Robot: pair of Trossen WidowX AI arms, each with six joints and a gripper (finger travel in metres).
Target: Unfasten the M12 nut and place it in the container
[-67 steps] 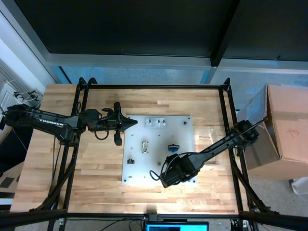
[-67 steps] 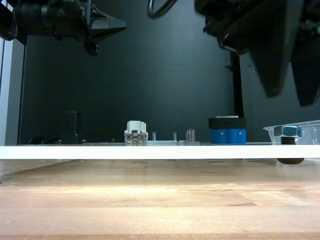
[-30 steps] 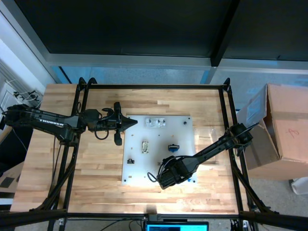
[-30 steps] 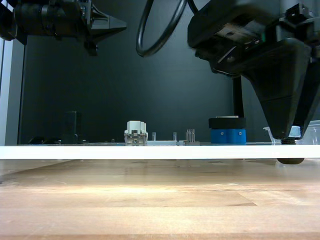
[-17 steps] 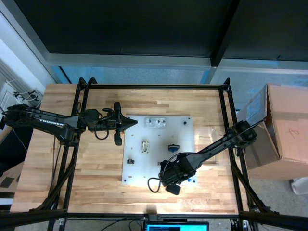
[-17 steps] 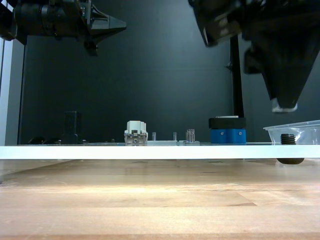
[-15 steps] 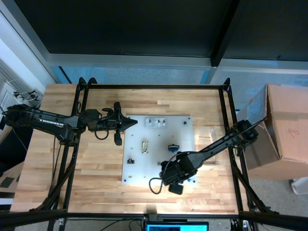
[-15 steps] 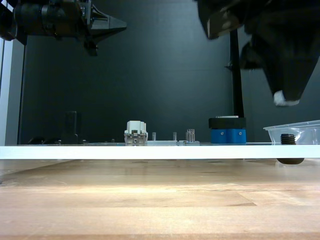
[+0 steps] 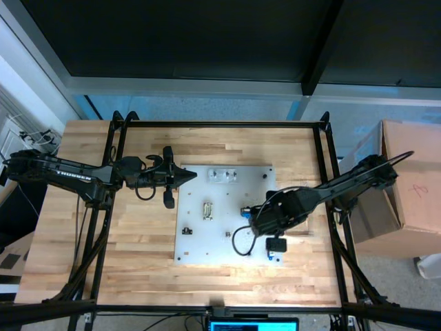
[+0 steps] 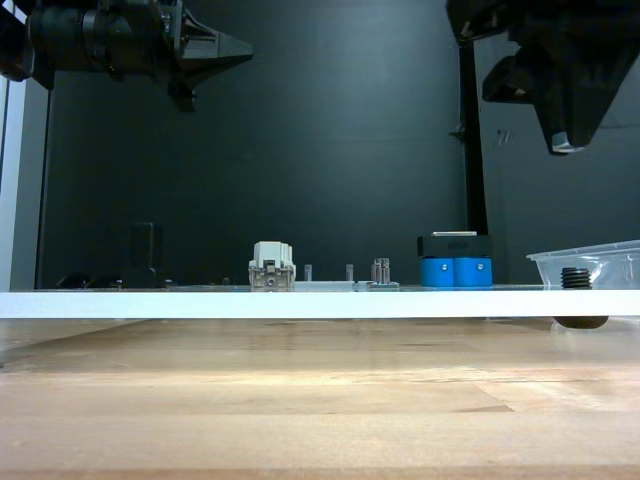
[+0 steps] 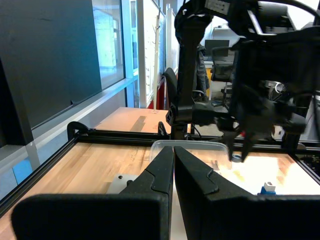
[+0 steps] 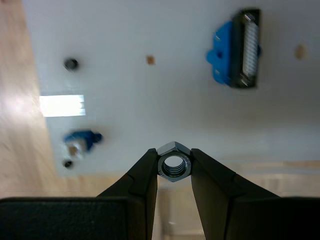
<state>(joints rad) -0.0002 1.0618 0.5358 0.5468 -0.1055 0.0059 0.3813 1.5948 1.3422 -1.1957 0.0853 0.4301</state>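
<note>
The small silver M12 nut (image 12: 173, 148) is held in the air between the fingertips of my right gripper (image 12: 174, 160), its hole facing the camera, clear of its stud. In the low view the right gripper (image 10: 565, 140) hangs high above the black ribbed stud (image 10: 574, 278), which stands bare in front of the clear container (image 10: 600, 262). In the high view the right gripper (image 9: 265, 222) is over the right part of the white board (image 9: 207, 238). My left gripper (image 9: 186, 176) hovers off the board's far left corner, shut and holding nothing (image 11: 173, 170).
A blue connector (image 12: 239, 55) sits on the board below the right gripper, also seen as a blue block (image 10: 455, 268). A grey connector (image 10: 272, 270) and small posts (image 10: 380, 270) stand mid-board. A cardboard box (image 9: 406, 186) sits beyond the table's right edge.
The right gripper came down on the nut on its stud, took hold of it and rose with it, moving toward the far right. The stud now shows bare ribs. The left arm has not moved.
</note>
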